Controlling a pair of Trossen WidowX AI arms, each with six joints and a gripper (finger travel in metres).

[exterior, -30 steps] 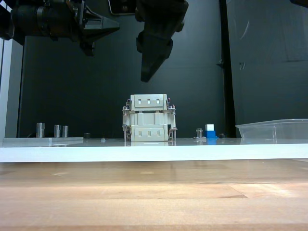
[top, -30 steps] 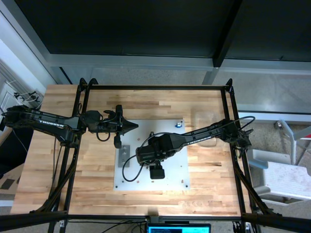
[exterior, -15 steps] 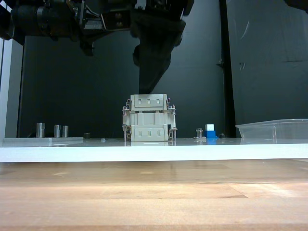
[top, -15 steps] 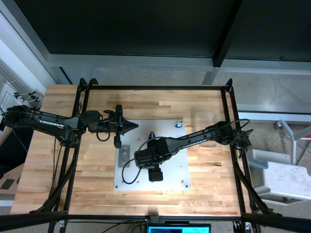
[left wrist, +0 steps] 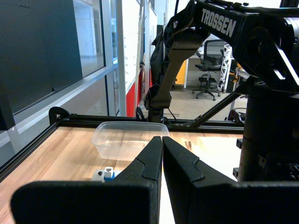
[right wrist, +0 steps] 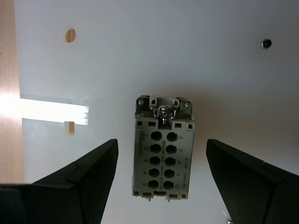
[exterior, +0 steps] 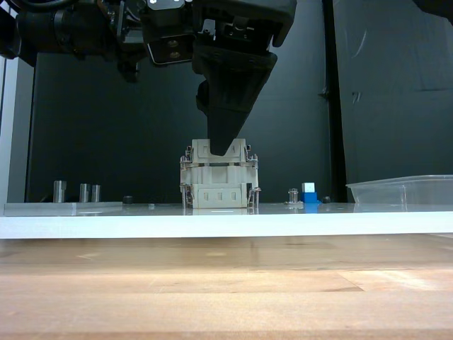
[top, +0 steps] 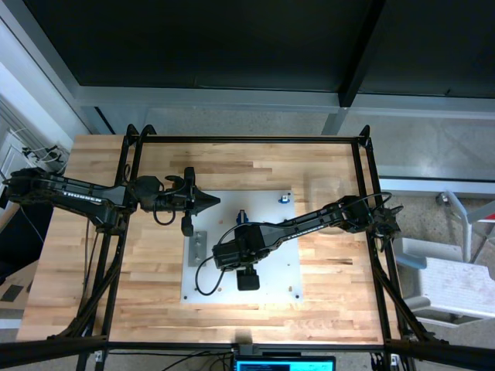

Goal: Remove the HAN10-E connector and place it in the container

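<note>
My right gripper (exterior: 231, 138) hangs open over the HAN10-E connector (right wrist: 163, 156), one finger beside each long side and neither touching, so closing should clamp it squarely. The connector stands seated on the white board (top: 272, 287), well apart from the container (exterior: 403, 188). My left gripper (left wrist: 162, 144), fingers pressed together, is parked over the board's far-left corner. The board lies on a wooden table (top: 116, 294), with dark panels behind.

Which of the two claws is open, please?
The right claw, spread wide over the connector; the left claw is shut, raised beside the board's far left corner.
</note>
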